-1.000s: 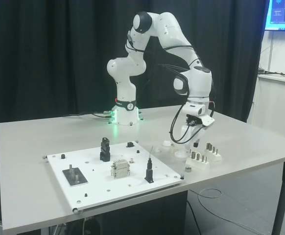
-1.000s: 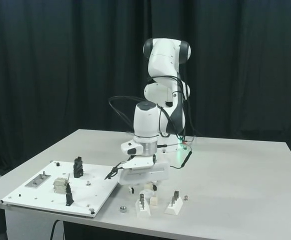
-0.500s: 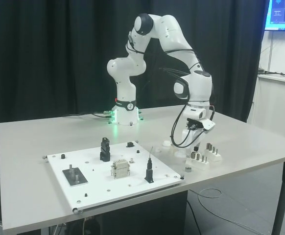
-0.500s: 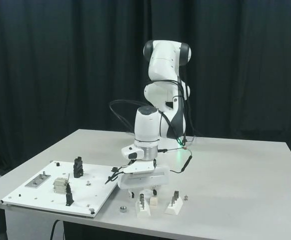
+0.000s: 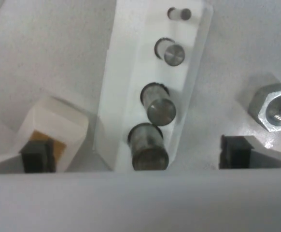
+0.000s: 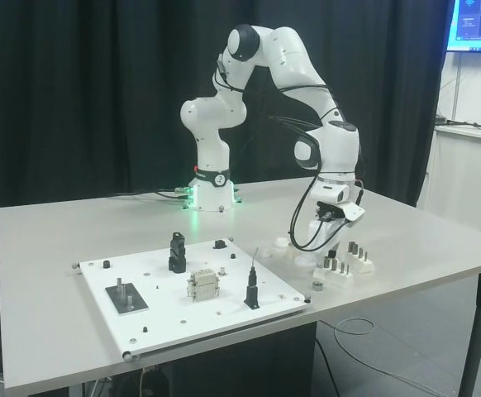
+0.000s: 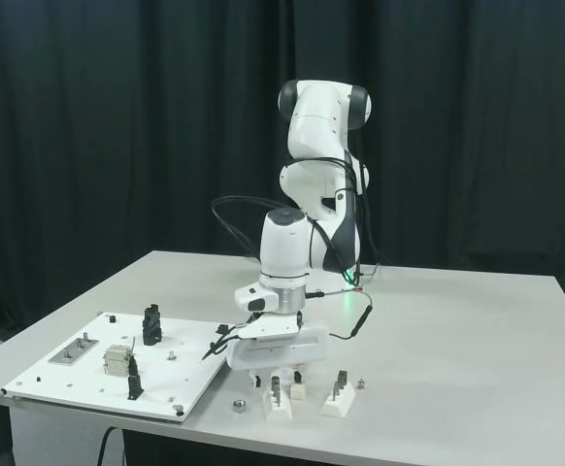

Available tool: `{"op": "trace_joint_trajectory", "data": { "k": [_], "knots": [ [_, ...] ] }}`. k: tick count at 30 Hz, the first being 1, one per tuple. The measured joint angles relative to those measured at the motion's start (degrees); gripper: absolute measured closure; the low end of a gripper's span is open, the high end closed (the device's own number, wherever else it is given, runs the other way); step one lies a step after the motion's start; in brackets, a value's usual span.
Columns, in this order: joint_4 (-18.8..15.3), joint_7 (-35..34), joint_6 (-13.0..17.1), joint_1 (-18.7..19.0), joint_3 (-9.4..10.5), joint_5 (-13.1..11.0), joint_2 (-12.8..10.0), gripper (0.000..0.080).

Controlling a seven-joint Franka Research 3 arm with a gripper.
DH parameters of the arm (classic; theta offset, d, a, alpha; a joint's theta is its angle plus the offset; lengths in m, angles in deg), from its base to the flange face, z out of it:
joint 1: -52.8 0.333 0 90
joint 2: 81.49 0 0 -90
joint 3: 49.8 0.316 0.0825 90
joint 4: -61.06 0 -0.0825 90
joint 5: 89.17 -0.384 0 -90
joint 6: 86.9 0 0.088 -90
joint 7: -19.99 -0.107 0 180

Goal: Pick round peg 4.

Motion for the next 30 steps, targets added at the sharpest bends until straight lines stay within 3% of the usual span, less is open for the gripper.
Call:
{"op": "trace_joint_trajectory", "data": {
  "k": [1, 2, 7, 8, 16, 17, 30],
  "knots": [
    [0.1, 0.0, 0.0, 0.0, 0.0, 0.0, 0.0, 0.0003],
    [0.1, 0.0, 0.0, -0.1, 0.0, 0.0, 0.0, 0.0116],
    [0.4, 0.0, 0.0, -0.3, 0.0, 0.0, -0.1, 0.0116],
    [0.4, 0.0, 0.0, -0.3, 0.0, 0.0, -0.2, 0.0286],
    [0.9, 0.0, -0.1, -0.6, 0.0, 0.0, -0.5, 0.0286],
    [0.9, 0.0, -0.1, -0.6, 0.0, 0.0, -0.6, 0.062],
    [1.7, 1.5, -2.0, -0.7, 0.01, 0.0, -0.6, 0.0658]
  ]
}}
